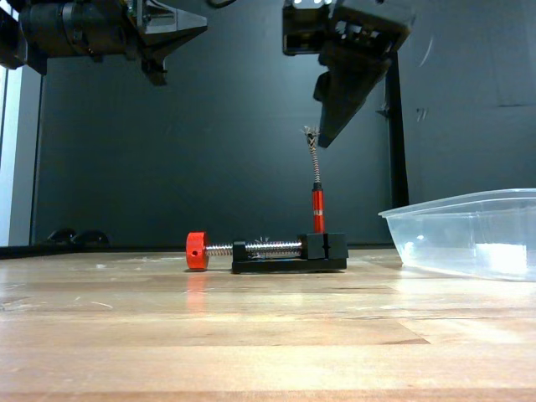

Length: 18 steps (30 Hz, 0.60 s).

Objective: Remove the RCA connector from the receptacle and place in the container

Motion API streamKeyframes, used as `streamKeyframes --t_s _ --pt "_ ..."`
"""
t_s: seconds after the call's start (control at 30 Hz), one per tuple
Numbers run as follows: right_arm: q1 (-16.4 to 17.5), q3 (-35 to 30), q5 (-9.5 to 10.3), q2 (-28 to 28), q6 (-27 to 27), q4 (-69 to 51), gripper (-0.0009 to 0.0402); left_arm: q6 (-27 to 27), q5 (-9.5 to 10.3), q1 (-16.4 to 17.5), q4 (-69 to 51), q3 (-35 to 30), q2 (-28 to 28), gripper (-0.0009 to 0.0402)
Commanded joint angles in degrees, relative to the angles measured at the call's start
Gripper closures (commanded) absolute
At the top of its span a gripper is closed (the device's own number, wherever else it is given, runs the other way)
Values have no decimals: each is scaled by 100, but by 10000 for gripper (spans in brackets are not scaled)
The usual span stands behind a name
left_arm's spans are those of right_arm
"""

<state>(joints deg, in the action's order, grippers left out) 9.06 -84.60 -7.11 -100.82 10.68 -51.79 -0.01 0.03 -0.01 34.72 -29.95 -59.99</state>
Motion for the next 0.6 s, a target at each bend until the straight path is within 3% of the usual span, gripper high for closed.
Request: streamKeyframes --t_s 0.03,0.3,0.6 --pt "35 -39 -46 -205 7 17 159 0 0 0 0 0 0 393" --pt "92 -26 -46 -570 11 269 160 0 0 0 -2 0 0 393" --pt "136 262 -81 -568 57 680 160 0 0 0 0 0 0 393"
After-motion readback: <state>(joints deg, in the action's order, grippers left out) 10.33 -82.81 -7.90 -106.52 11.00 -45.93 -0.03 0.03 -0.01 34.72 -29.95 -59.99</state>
